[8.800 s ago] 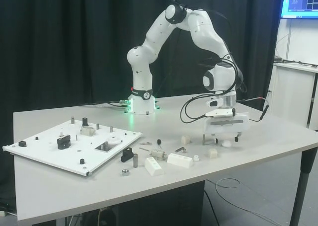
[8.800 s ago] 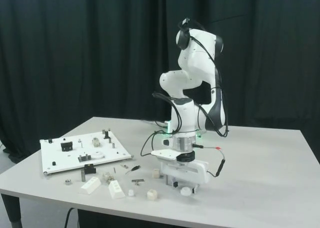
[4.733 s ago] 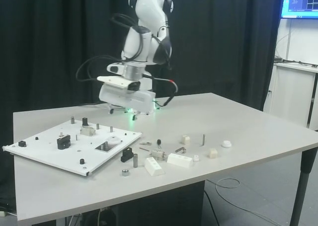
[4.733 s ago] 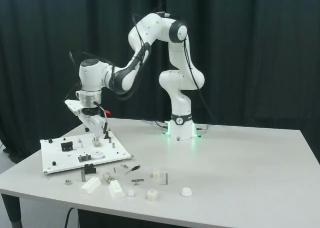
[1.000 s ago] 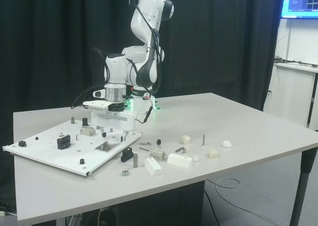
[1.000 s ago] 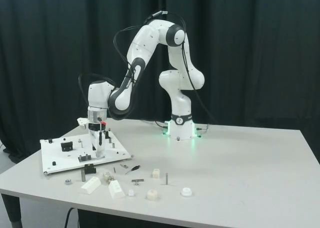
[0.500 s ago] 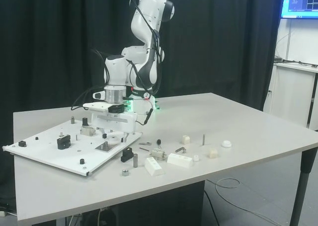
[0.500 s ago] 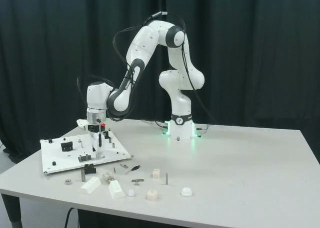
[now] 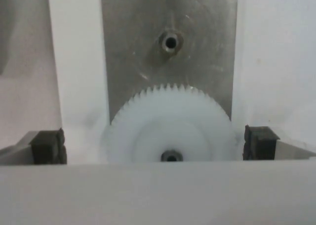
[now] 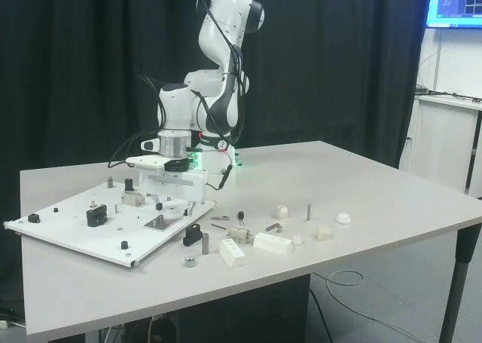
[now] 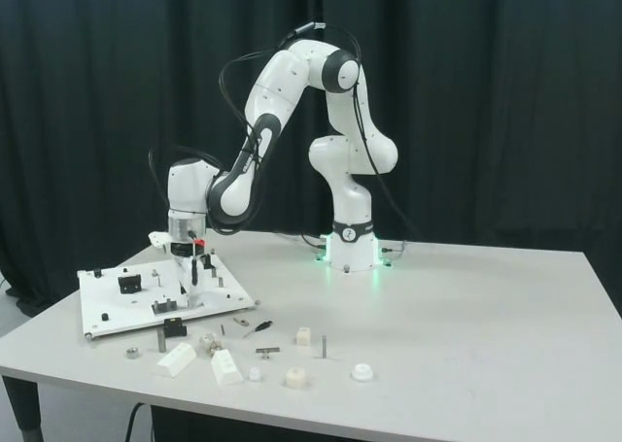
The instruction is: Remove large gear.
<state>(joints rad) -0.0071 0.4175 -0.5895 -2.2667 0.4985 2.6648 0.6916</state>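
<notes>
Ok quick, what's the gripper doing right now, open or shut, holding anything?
Gripper: open, holding nothing; its fingertips stand on either side of the large gear, apart from it.

Large gear (image 9: 170, 131) on board (image 10: 75, 226), jaws either side, loose parts (image 10: 256, 241) beside board

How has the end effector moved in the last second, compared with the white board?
Yes. In the first room view the end effector has risen slightly above the white board, staying over the large gear.
</notes>
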